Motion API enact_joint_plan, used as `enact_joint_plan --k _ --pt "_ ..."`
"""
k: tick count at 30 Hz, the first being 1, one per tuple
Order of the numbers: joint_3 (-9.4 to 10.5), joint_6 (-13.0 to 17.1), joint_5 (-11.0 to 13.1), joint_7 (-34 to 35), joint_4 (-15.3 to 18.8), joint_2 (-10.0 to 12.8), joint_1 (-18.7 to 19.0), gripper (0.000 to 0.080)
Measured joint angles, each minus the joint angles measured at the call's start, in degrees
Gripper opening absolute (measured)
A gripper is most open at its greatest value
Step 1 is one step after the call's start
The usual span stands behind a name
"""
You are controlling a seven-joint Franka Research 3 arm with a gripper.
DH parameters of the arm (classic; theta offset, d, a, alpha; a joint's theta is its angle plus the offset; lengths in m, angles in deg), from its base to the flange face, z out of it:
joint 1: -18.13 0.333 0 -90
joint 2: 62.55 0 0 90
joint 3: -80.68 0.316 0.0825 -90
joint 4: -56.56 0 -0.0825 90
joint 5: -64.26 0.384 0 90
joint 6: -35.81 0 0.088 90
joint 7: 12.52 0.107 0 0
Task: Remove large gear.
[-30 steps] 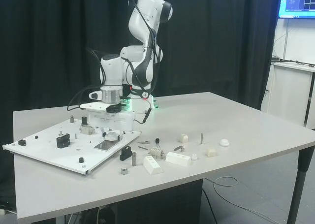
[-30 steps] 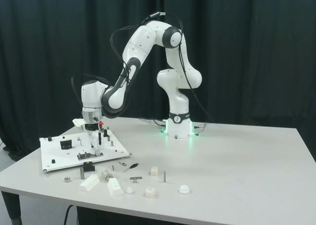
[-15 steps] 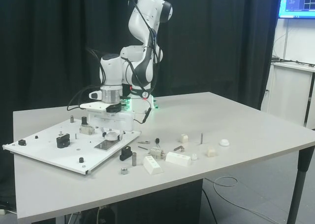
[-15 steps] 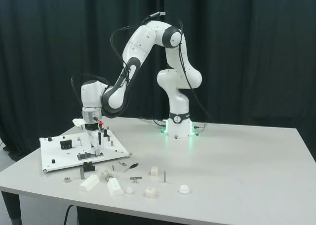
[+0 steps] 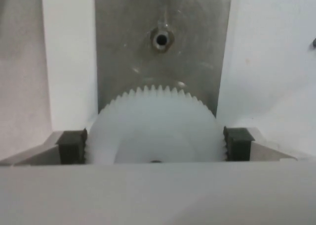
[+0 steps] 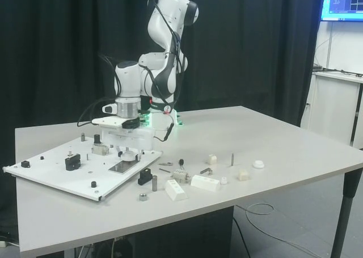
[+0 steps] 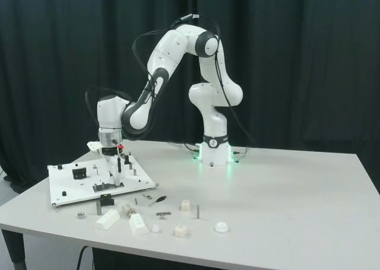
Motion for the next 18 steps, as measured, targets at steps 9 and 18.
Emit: enact_joint_plan --k 9,18 --pt "-1.17 -1.23 -0.62 0.1 -1.06 -1.68 0.89 0.0596" --pt "-2.62 -4.47 -4.16 2.77 -2.69 -3.81 1.85 0.0596"
